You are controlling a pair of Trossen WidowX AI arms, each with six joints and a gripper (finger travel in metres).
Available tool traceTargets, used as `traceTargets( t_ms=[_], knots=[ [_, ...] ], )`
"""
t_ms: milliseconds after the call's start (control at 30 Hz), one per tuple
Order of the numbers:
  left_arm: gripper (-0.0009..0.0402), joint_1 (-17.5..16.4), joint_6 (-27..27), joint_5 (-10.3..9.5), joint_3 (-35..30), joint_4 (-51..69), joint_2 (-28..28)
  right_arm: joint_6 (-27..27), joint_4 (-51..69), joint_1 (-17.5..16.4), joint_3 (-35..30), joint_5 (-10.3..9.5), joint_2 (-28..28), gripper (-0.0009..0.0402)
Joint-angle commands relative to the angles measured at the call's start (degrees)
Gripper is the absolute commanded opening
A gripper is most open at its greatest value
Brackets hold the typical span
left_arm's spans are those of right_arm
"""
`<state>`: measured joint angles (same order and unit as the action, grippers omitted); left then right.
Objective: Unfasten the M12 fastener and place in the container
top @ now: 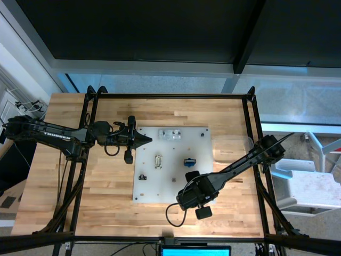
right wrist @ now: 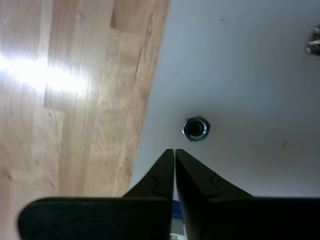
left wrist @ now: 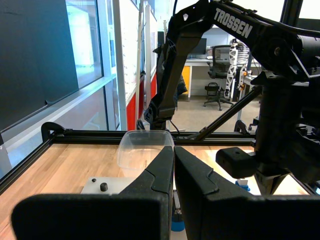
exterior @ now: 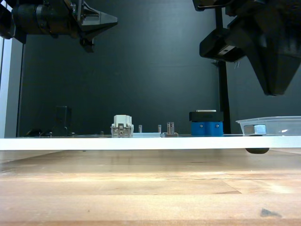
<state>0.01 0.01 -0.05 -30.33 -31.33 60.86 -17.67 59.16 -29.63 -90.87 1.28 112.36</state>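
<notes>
Right arm poised over the fastener, mid-way through unfastening. The small silver hexagonal M12 nut (right wrist: 196, 129) sits on the flat white task board (top: 154, 186) near its near right edge. Its dark centre and hidden ribs suggest it is run down on its stud. The pale translucent rectangular plastic container (top: 232, 149) lies just beyond the board's right edge and appears to hold nothing.

The right gripper (right wrist: 174, 152) points straight down with its black fingers pressed together and nothing between them. Their tips are offset to one side of the nut, and the low view shows them well above it. The right arm reaches inward from the table's right edge, elbow raised.

To do the step well, the fingers need to part, centre over the nut, descend until they straddle two opposite flats, and clamp before the wrist turns. A grip taken too high is likely to slip off the thin hex.

The left gripper (top: 148, 140) is clenched on nothing and hangs level above the board's far left edge, well apart from the work.
</notes>
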Motion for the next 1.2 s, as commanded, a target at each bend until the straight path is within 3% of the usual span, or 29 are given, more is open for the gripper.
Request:
traceTargets(
  t_ms=[33, 167, 367, 800, 900, 1200],
  knots=[
    [0.0, 0.0, 0.0, 0.02, 0.0, 0.0, 0.0, -4.7, -0.6, 0.0, 1.0, 0.11, -1.5, 0.0008],
    [0.0, 0.0, 0.0, 0.02, 0.0, 0.0, 0.0, -6.2, -1.6, -0.2, 2.2, -0.15, -2.3, 0.0001],
    [0.0, 0.0, 0.0, 0.02, 0.0, 0.0, 0.0, -8.9, -6.4, 0.0, 4.5, -5.75, -2.3, 0.0],
    [0.0, 0.0, 0.0, 0.02, 0.0, 0.0, 0.0, -9.7, -12.9, 2.1, 10.6, -5.97, -2.0, 0.0],
    [0.0, 0.0, 0.0, 0.02, 0.0, 0.0, 0.0, -8.9, -13.6, 2.5, 11.5, -7.13, -2.0, 0.0],
    [0.0, 0.0, 0.0, 0.02, 0.0, 0.0, 0.0, -8.8, -13.8, 3.0, 12.0, -6.62, -2.0, 0.0]
  ],
)
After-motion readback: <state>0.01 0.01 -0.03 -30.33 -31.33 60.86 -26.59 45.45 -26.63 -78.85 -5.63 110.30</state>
